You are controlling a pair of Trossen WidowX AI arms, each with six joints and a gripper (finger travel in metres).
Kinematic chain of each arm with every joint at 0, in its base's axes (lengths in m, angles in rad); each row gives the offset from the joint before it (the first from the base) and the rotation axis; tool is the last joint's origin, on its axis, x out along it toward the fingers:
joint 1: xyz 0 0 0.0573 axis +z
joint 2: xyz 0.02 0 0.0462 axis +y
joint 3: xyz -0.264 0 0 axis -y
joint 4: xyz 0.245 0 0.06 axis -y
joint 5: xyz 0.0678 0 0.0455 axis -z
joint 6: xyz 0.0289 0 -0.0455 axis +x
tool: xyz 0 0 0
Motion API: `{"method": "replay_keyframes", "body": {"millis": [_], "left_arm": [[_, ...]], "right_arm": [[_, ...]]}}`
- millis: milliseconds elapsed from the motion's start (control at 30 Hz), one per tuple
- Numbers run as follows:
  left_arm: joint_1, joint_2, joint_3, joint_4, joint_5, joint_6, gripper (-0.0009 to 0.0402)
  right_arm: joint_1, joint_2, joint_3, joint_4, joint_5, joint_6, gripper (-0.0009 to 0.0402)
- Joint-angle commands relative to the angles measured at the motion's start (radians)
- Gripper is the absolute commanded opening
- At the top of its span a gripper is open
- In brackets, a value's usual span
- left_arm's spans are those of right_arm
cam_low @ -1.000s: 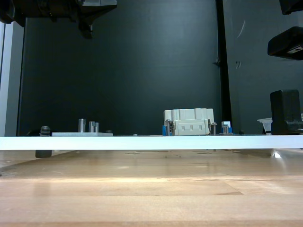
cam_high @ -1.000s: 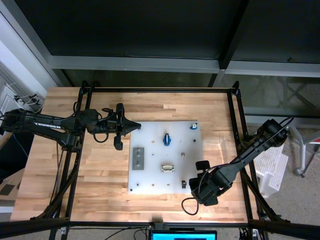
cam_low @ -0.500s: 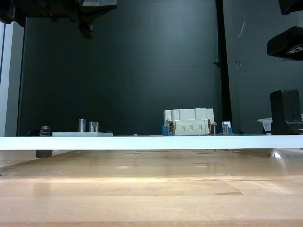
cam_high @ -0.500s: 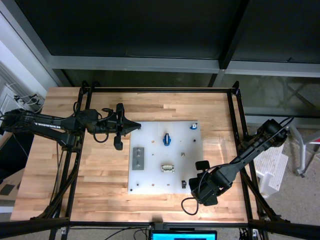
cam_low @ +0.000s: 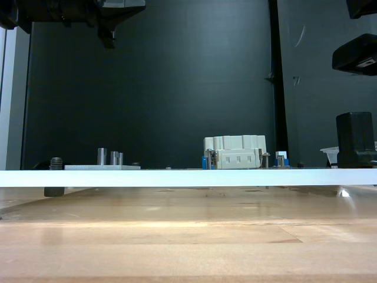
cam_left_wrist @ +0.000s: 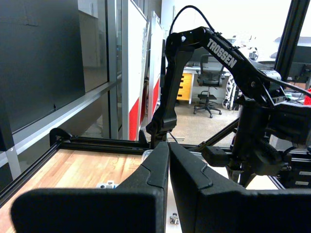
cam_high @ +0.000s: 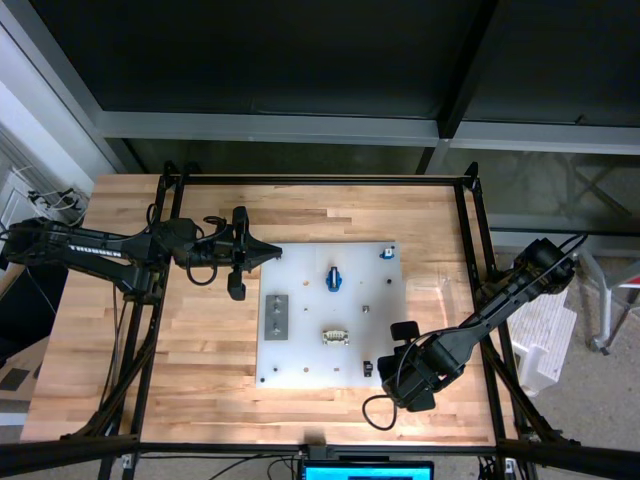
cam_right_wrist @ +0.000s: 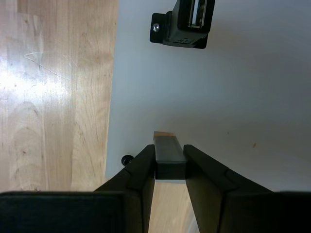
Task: Pick the 16mm bar and install on taskboard
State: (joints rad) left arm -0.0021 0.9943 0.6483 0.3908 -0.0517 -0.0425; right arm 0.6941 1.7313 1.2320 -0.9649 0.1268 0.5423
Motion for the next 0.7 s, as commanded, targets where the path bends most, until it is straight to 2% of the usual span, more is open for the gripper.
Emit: {"method": "replay_keyframes", "body": {"millis": [33, 367, 700], "left_arm": [[0.0, 0.0, 0.0, 0.0, 0.0, 0.0, 0.0], [0.0, 0.0, 0.0, 0.0, 0.0, 0.0, 0.0], [0.0, 0.0, 0.0, 0.0, 0.0, 0.0, 0.0]], "right_arm": [[0.0, -0.003, 0.002, -0.002, 0.003, 0.0, 0.0113], [0.0, -0.012, 0.016, -0.029, 0.003, 0.0, 0.0154], [0.0, -0.021, 0.016, -0.029, 0.003, 0.0, 0.0174]]}}
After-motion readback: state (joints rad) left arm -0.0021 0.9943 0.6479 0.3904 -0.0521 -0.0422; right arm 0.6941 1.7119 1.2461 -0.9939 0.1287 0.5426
